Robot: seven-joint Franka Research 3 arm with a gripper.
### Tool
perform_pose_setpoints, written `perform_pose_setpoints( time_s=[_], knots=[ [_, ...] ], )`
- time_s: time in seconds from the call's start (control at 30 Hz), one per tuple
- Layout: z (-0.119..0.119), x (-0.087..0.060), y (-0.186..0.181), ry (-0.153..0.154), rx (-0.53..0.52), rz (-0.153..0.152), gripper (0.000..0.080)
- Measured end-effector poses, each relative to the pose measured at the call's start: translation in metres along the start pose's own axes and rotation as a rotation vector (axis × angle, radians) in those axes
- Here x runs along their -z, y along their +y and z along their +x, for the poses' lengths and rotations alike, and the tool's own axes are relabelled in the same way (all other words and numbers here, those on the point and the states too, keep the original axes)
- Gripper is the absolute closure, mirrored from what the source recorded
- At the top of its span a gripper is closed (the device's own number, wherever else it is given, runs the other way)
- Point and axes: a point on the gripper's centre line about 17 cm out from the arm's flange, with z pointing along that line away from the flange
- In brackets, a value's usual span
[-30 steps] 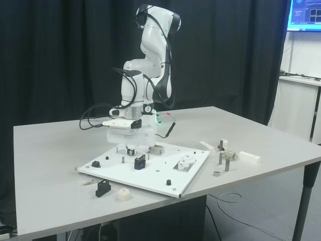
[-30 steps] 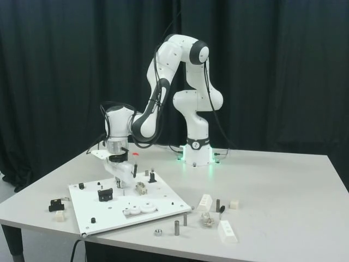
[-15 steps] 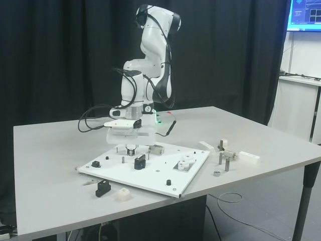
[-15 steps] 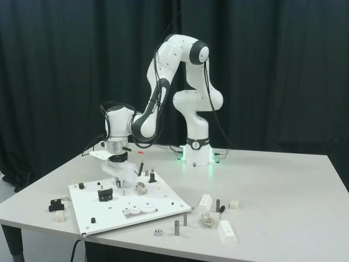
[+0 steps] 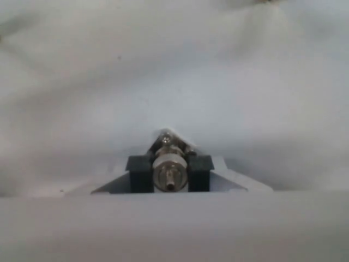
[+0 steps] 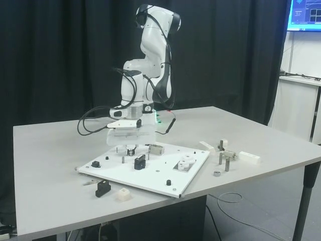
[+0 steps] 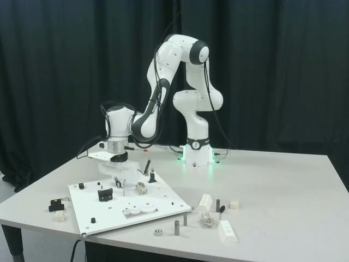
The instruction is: Remove BNC.
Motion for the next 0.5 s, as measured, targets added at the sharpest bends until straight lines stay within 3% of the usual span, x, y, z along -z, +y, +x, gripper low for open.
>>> perform_pose_setpoints(
  time_s=[0.13, 0.5],
  knots=[
    [-0.0003, 0.0002, 0.0006, 0.001, 0.102, -0.001, 0.0669],
    [-0.0003, 0.0005, 0.0021, 0.007, 0.262, -0.006, 0.0671]
  ],
)
